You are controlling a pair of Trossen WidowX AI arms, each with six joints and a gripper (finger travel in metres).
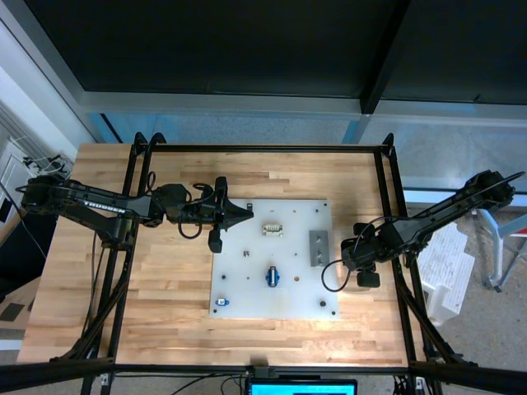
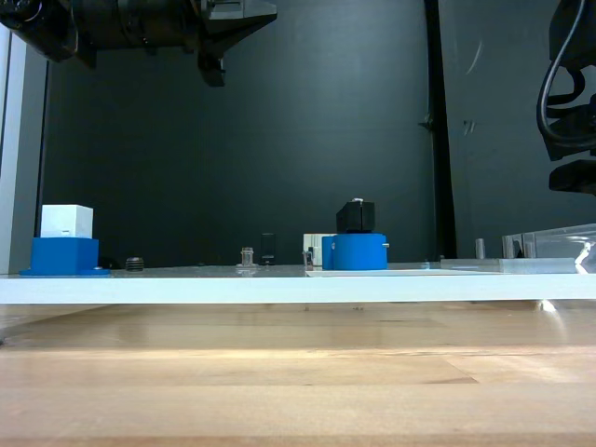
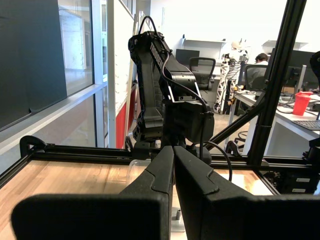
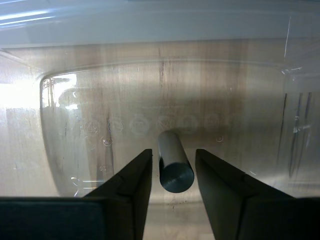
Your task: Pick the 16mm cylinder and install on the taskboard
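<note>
Down in tray point(image 4: 75, 100), right of taskboard point(image 1: 247, 280): straddling cylinder point(image 4: 174, 162) with right gripper point(image 4: 172, 152).
Fingers point(image 4: 132, 180) spread a bit wider than cylinder, thin gap each side, not pinching or touching it. Cylinder on its side on tray floor, end face toward right wrist camera, off taskboard. Above taskboard's far-left edge, well clear of surface: left gripper point(image 3: 173, 150), tips pressed together, holding nothing, touching nothing. On taskboard: grey block point(image 1: 318, 245), blue fitting point(image 1: 272, 276), beige connector point(image 1: 272, 229).
</note>
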